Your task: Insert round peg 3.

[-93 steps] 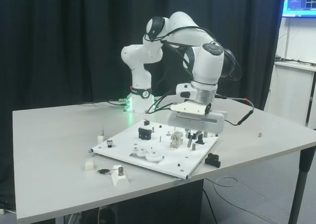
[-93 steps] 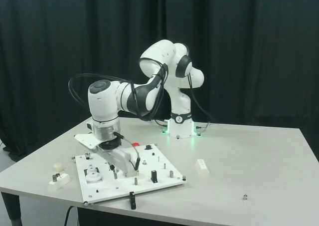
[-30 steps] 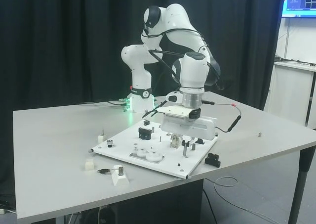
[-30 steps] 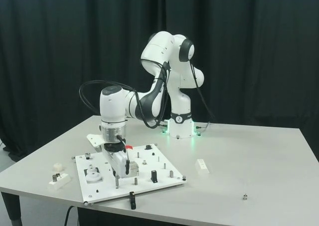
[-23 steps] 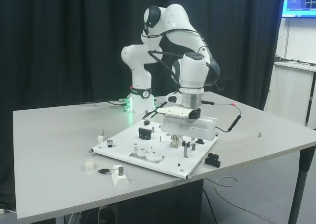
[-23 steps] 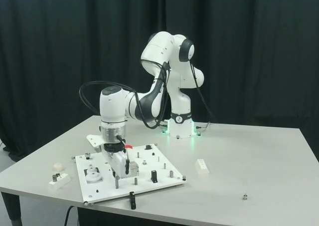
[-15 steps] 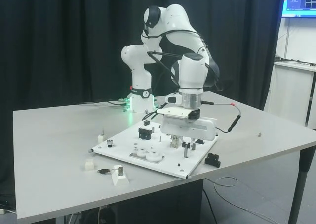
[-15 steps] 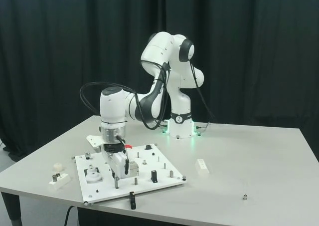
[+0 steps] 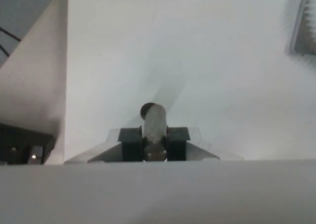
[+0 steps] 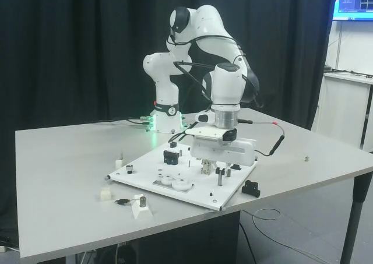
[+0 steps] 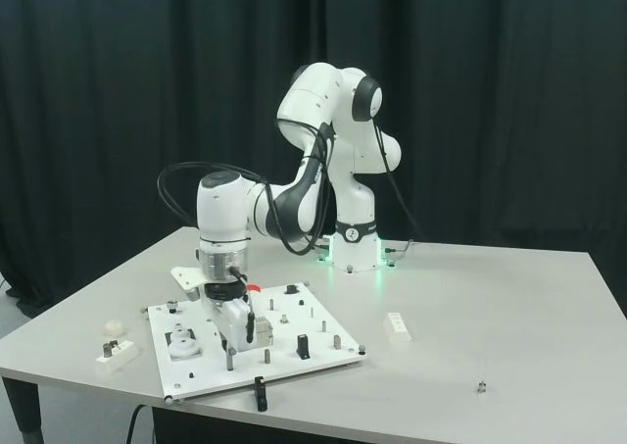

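My gripper (image 9: 154, 144) is shut on a grey round peg (image 9: 153, 126), held upright between the black pads (image 9: 130, 144). In the wrist view the peg's lower end meets a dark hole in the white board (image 9: 207, 66). From the first room view the gripper (image 10: 219, 172) hangs over the board's near right part (image 10: 233, 189), with the peg (image 10: 220, 179) reaching down to the board surface. The second room view has the gripper (image 11: 229, 346) and peg (image 11: 230, 358) low at the board's front (image 11: 294, 366).
The board carries a black block (image 10: 170, 157), white gears (image 10: 178, 184), small pegs and a grey fixture (image 10: 207, 166). Off the board lie a black clip (image 10: 251, 188), a white block with a connector (image 10: 140, 206), a white cube (image 10: 105, 194) and a white box (image 11: 397, 326).
Since three seconds ago the arm swung left over the board and came down with the peg. Over the last second it has barely moved, sinking only slightly.
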